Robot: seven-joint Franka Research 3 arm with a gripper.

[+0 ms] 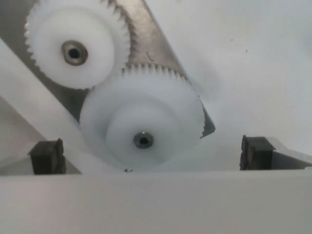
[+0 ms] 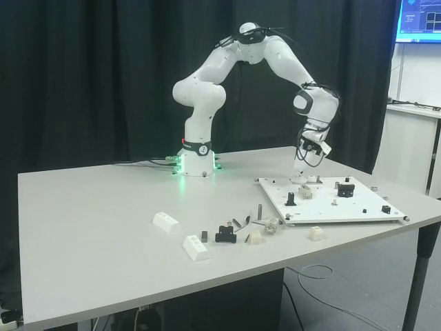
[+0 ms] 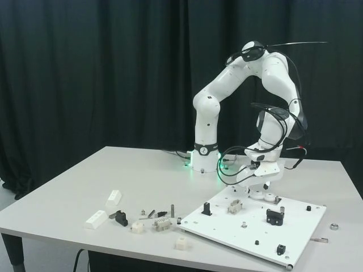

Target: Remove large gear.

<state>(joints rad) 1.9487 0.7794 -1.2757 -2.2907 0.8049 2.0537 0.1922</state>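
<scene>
Two white gears mesh on a grey metal plate (image 1: 146,41) at the back of the white board (image 2: 358,210). The nearer gear (image 1: 143,122) has a raised hub and a grey centre pin, and the other gear (image 1: 75,46) lies beside it. My gripper (image 1: 151,155) hovers just above the nearer gear, open, with one black fingertip (image 1: 48,157) on each side and nothing between them. From the room cameras the gripper (image 2: 303,171) (image 3: 258,184) hangs low over the gears (image 3: 262,196) at the board's (image 3: 249,235) far edge.
The board also carries black brackets (image 3: 274,216) (image 2: 345,187) and small pegs. Loose parts lie on the table in front of it: two white blocks (image 2: 166,221) (image 2: 196,247), a black piece (image 2: 225,236) and small white cubes (image 2: 315,233). A green light glows at the arm's base (image 2: 180,165).
</scene>
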